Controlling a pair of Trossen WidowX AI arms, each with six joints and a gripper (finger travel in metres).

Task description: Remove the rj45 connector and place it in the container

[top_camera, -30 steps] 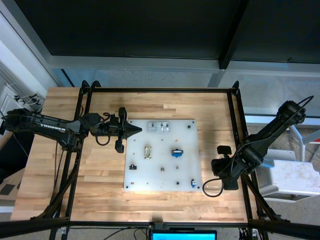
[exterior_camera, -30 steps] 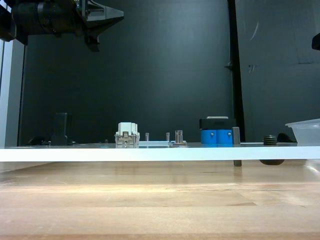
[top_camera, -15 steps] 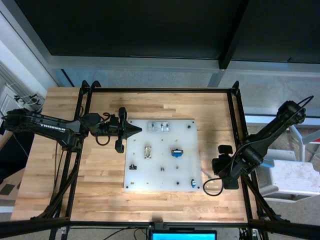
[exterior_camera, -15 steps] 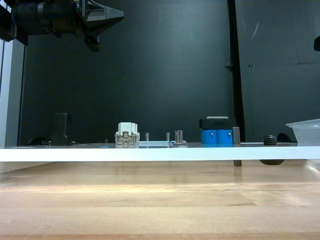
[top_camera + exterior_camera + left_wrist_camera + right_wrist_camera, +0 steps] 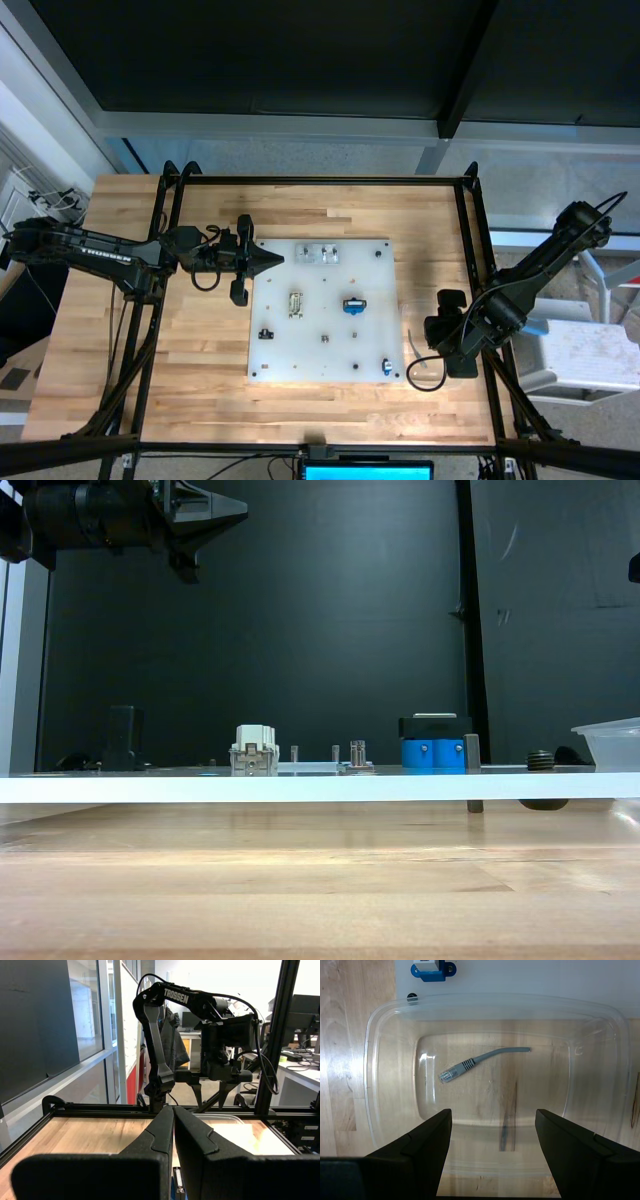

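Observation:
A short grey cable ending in a clear rj45 connector [image 5: 447,1076] lies loose on the floor of the clear container [image 5: 370,1060]. My right gripper [image 5: 492,1115] hangs open above it with nothing between the fingers. In the high view the right gripper [image 5: 446,335] is just off the right edge of the white board [image 5: 310,350]. A small blue socket [image 5: 432,970] sits on the board beside the container's rim, and it shows near the board's front right corner [image 5: 386,367]. My left gripper [image 5: 272,259] is shut and raised over the board's left edge.
On the board stand a bright-blue block connector [image 5: 352,305], a pale metal connector [image 5: 295,303] and a clear part at the back [image 5: 318,254]. Black frame rails [image 5: 470,230] border the table. From table height the container's rim [image 5: 610,740] shows at the far right.
The right arm has shifted slightly over the container. The left arm has not moved.

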